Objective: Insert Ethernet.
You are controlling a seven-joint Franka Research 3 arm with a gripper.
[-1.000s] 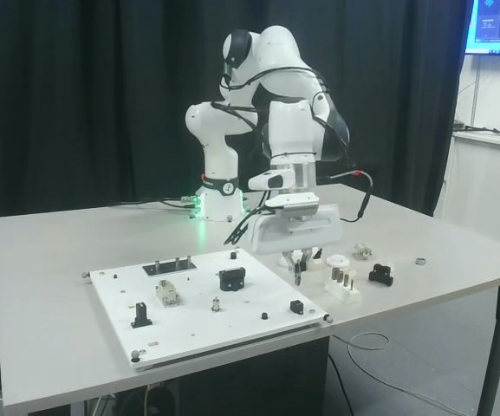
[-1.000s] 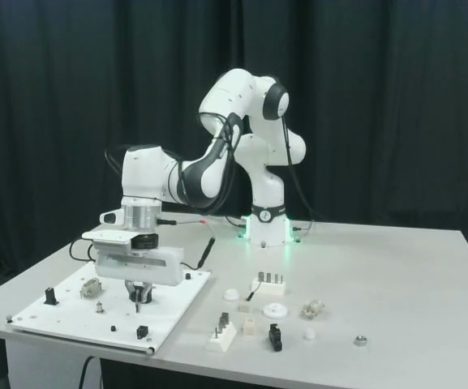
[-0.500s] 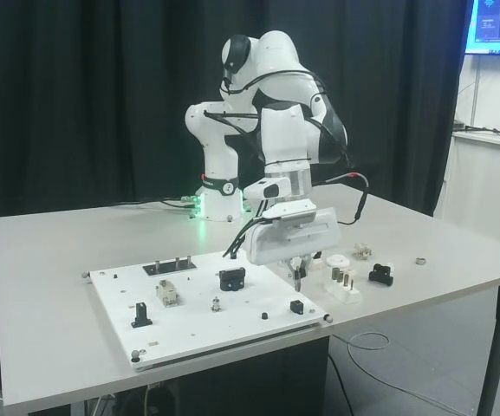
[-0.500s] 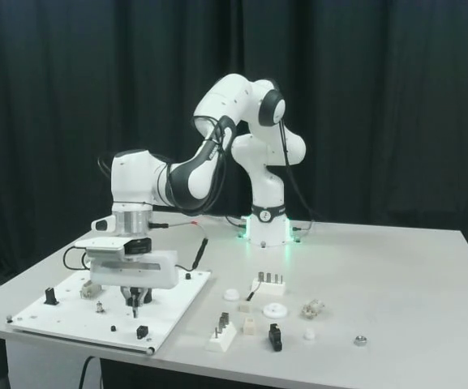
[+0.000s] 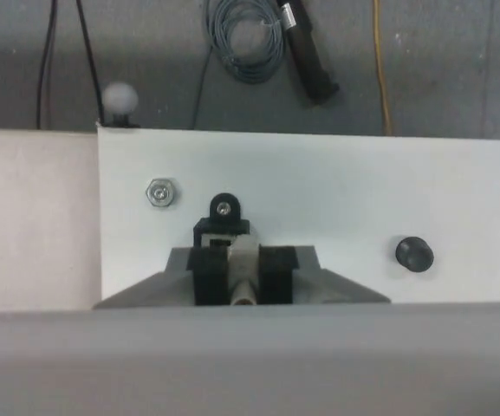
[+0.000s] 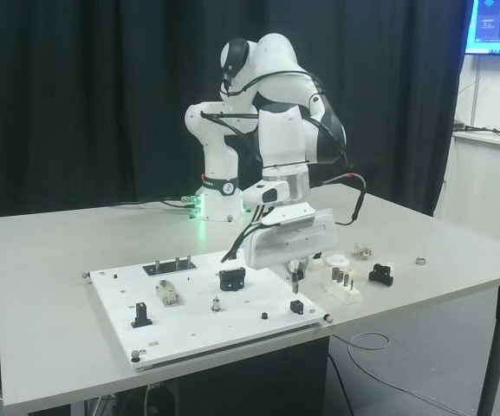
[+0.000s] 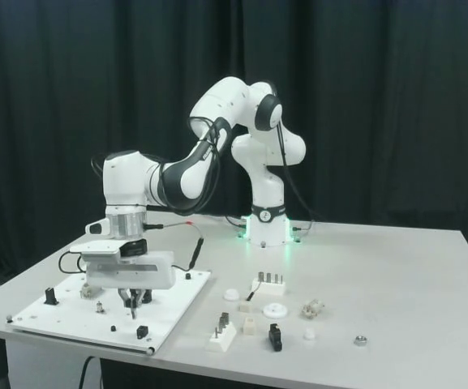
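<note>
Here the white arm [image 6: 271, 95] bends down over the white board [image 6: 198, 308], which lies on the grey bench [image 6: 50, 260]. The jaws [image 5: 243, 282] are pinching a pale Ethernet plug [image 5: 243, 276] between two black fingers [image 5: 204, 276]; the plug points straight down at the board. In the wrist view, a black socket [image 5: 222, 227] with one screw in its tab sits on the board directly beyond the tip of the plug. Whether the plug already touches it cannot be told. A hex nut [image 5: 160, 192] lies just beside the socket, and a black knob [image 5: 414, 254] stands well apart on the other side.

In the first room view the gripper hangs above the board's right half, between a black block [image 6: 232, 279] at about ten o'clock from it and a small black part [image 6: 296, 307] at about six o'clock. Off the board, at three o'clock from the gripper, white holders [image 6: 343, 286] and other small parts rest on the bench. On the floor beyond the board edge lies a coiled cable [image 5: 248, 45].
</note>
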